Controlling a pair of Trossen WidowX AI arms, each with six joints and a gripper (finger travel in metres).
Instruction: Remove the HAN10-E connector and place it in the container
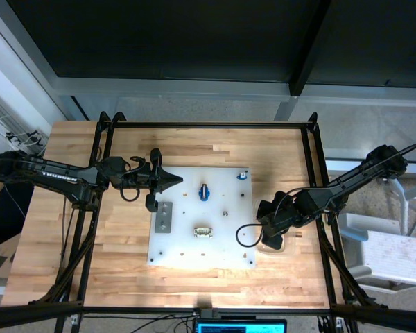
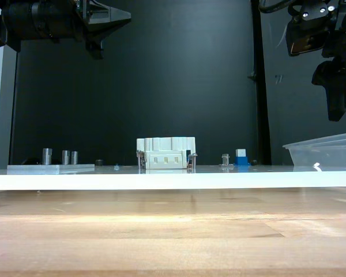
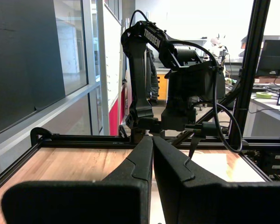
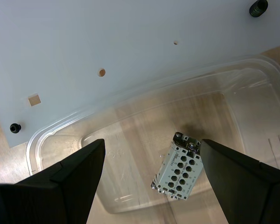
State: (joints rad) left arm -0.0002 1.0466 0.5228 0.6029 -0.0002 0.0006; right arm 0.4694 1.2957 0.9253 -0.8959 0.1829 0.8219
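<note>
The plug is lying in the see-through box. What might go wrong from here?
1. The open right pincer hangs over the container, fingers either side of the HAN10-E connector. Closing or swinging sideways might catch it or shove the tray.
2. The right arm's looped cable droops over the white board's edge and might snag there.
The shut left pincer hovers over the board's far-left part.

High overhead, low level; both share board [image 1: 225,243].

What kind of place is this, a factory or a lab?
Probably a robotics lab: a wooden bench in a black frame, a white task board, monitors behind. Left gripper hovers shut over the board's left edge; right gripper hangs open over the container.
</note>
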